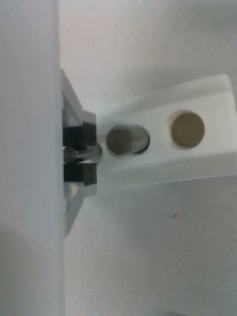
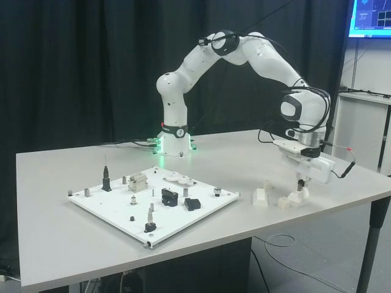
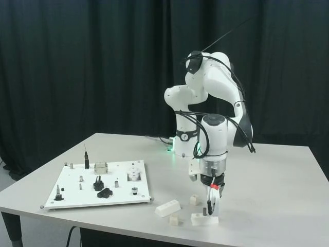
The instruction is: Pick round peg 2.
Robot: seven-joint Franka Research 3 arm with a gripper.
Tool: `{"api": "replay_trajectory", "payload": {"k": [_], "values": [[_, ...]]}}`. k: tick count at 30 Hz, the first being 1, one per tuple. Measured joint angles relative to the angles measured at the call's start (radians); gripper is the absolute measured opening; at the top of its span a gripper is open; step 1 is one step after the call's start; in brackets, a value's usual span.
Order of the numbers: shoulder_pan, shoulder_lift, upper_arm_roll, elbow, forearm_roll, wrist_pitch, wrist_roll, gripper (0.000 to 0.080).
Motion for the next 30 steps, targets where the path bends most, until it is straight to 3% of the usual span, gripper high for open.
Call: {"api": "replay_trajectory", "payload": {"k": [1, 10, 11, 18, 30], "values": [[0.0, 0.0, 0.0, 0.0, 0.0, 0.0, 0.0, 0.0117], [0.0, 0.0, 0.0, 0.0, 0.0, 0.0, -0.007, 0.0117], [0.0, 0.0, 0.0, 0.0, 0.0, 0.0, -0.009, 0.0061], [0.0, -0.007, -0.003, 0.0, 0.0, -0.004, -0.011, 0.0061], [0.014, -0.057, -0.033, 0.0, -0.001, -0.078, -0.012, 0.0061]]}}
